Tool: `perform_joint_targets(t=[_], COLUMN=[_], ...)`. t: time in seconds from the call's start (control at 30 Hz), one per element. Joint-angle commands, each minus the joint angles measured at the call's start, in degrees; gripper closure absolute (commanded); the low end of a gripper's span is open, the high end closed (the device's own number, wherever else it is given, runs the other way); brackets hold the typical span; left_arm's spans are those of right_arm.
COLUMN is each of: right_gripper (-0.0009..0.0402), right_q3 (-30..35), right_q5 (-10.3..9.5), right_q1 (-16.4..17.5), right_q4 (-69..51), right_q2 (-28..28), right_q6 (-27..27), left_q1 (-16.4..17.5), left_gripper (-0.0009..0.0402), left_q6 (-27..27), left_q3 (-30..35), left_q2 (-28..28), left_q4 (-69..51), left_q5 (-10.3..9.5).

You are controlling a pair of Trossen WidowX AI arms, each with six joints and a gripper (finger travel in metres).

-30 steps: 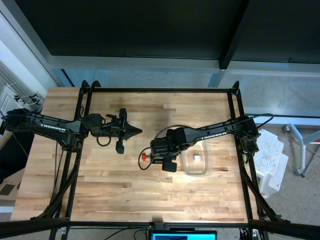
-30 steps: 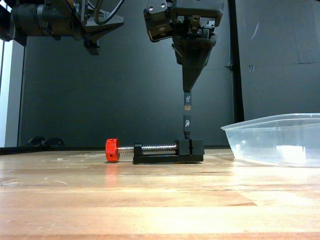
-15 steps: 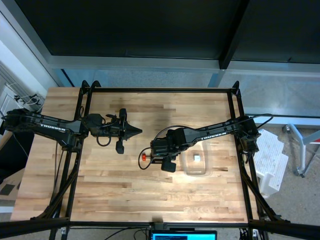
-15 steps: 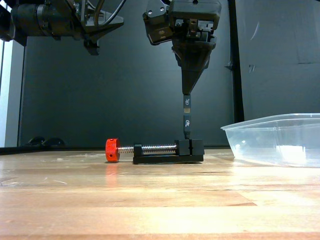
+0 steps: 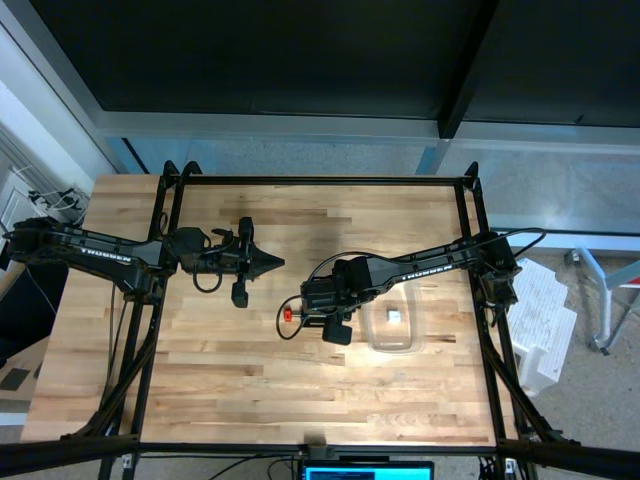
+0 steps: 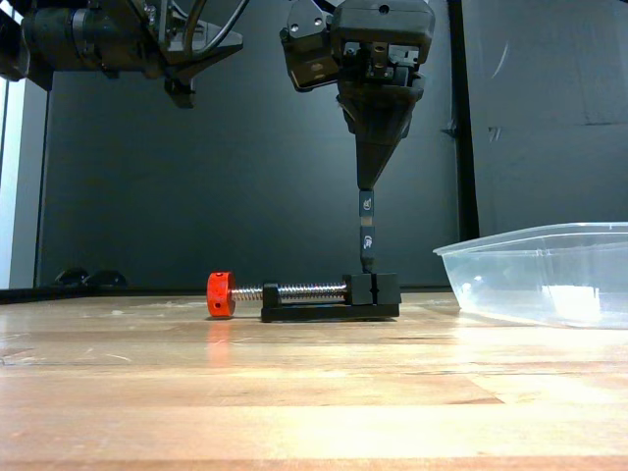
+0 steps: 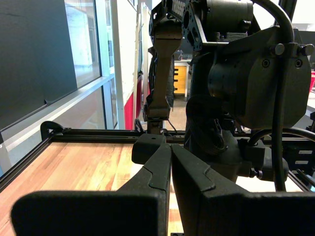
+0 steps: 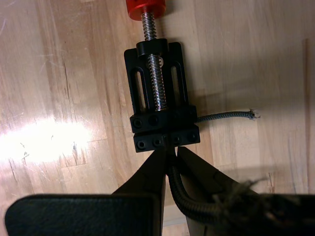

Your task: Pick the USB-C connector and install on taskboard

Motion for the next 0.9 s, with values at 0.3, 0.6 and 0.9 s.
perform_joint_targets(t=[0.3,0.6,0.9], right_gripper=[0.0393,0.0393,0.0393], right_q3=[-0.3,-0.7,-0.9], right_q5=[-0.07,0.09,0.24], right_q1=[0.0,0.0,0.0], right_q4=[0.0,0.8,1.2], right_q2=[0.0,0.0,0.0], right_q6=[-0.3,-0.8,-1.6], left_q1=[0.0,0.0,0.0], left_gripper=[0.0393,0.0393,0.0393], left_q6=[0.0,0.0,0.0], left_q3=[0.0,0.0,0.0], left_q2=[0.0,0.0,0.0], left_q4=[0.0,0.0,0.0], left_q5=[0.02,0.02,0.02])
